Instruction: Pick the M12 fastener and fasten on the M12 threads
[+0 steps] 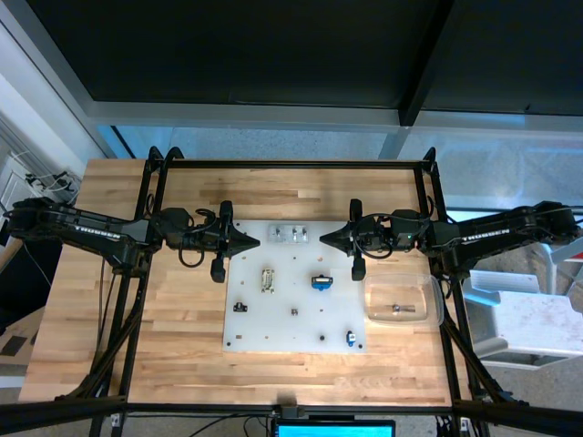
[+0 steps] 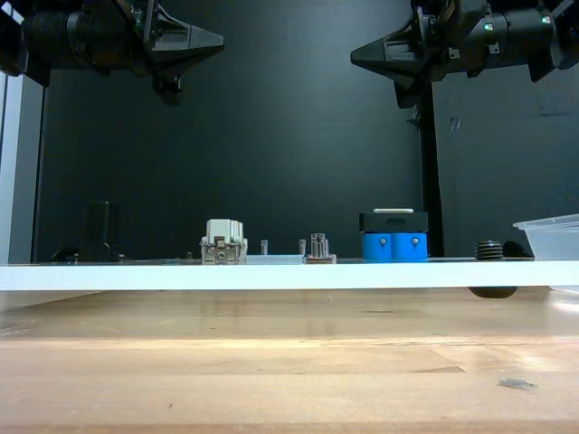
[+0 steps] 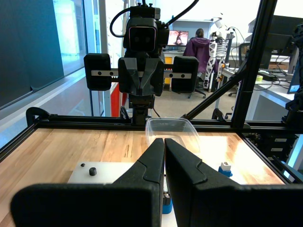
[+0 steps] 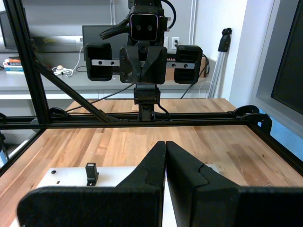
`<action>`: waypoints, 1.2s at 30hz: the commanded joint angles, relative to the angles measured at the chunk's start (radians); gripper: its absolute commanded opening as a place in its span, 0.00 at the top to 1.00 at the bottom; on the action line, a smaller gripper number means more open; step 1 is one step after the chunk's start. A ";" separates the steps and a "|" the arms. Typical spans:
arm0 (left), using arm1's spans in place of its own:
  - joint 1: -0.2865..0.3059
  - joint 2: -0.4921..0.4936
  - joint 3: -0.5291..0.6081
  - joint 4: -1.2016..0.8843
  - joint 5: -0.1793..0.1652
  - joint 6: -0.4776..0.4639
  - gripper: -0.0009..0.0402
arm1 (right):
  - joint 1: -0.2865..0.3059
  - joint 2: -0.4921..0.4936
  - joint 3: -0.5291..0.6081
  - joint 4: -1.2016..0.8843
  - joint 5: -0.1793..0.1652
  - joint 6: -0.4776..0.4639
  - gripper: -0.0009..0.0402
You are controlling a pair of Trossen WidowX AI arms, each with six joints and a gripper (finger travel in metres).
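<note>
Stud (image 2: 489,250): bare, ribs showing, far below and well nearward of both jaws. M12 fastener (image 1: 398,308): lying in clear tray (image 1: 435,300) on desk (image 1: 182,309), below the right gripper (image 1: 322,237) and back toward its arm. Right jaws clenched, empty. Left gripper (image 1: 256,242) faces it, apart, also clenched and empty. Likely risks: the tiny loose nut skids or slips the pinch, a finger fouls the tray wall, a tilted nut cross-threads.
</note>
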 commanded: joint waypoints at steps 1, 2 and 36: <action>0.000 0.000 0.000 0.000 0.000 0.000 0.98 | 0.000 0.000 0.001 0.000 -0.001 0.000 0.98; 0.000 0.000 0.000 0.000 0.000 0.000 0.98 | 0.000 0.000 0.000 0.000 0.000 0.000 0.98; 0.000 0.000 0.000 0.000 0.000 0.000 0.98 | 0.074 0.007 0.449 -1.046 -0.072 -0.224 0.98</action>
